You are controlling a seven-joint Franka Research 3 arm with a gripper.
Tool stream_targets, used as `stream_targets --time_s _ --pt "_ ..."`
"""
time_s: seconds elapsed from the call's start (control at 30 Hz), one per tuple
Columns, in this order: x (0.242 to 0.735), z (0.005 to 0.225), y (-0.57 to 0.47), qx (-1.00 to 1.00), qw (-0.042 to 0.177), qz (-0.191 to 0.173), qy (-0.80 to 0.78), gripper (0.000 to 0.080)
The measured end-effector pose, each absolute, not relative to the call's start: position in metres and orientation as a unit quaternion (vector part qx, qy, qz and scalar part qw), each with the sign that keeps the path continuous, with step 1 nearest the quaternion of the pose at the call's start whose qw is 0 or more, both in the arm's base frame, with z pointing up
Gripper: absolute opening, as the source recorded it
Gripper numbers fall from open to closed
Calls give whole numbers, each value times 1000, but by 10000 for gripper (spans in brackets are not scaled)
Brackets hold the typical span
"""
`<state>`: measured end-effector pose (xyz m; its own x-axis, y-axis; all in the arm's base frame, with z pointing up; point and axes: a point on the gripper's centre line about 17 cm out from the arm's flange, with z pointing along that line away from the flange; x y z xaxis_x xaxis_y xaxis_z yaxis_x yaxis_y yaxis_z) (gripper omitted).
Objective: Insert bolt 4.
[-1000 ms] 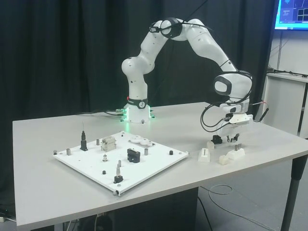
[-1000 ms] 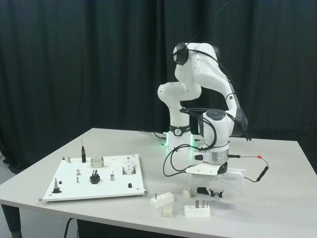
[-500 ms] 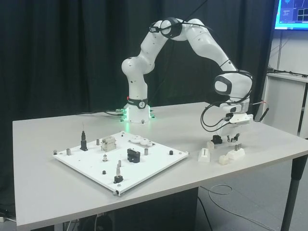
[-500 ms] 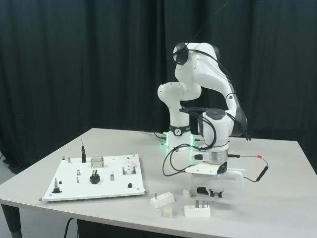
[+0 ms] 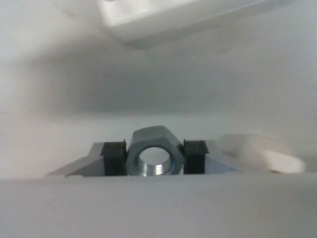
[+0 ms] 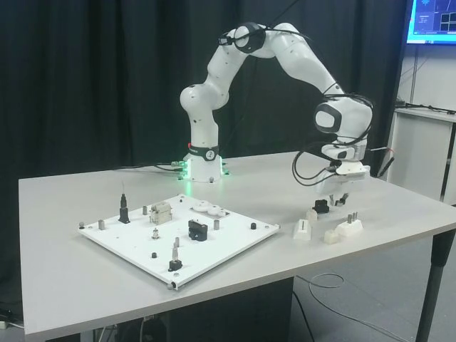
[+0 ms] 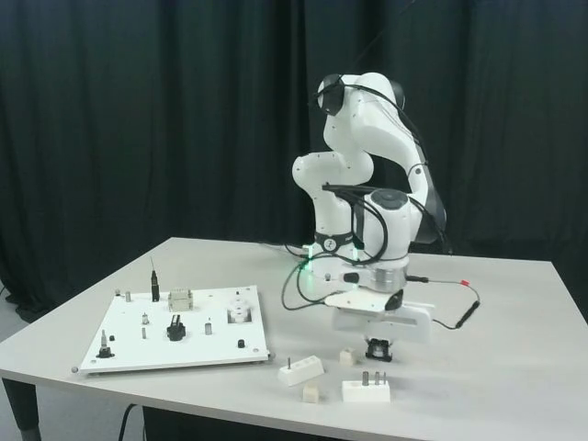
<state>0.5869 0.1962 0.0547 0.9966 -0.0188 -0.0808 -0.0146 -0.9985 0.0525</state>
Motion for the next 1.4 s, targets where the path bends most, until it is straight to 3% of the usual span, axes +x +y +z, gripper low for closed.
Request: stream_targets --time_s 0.23,0.5,1.1,1.4 --pt "588 77 149 997 54 -56 13 243" --pt "591 93 99 994 64 -68 53 243" --pt "603 114 10 965 31 -69 250 243" --pt "610 123 -22 942 25 -58 329 243"
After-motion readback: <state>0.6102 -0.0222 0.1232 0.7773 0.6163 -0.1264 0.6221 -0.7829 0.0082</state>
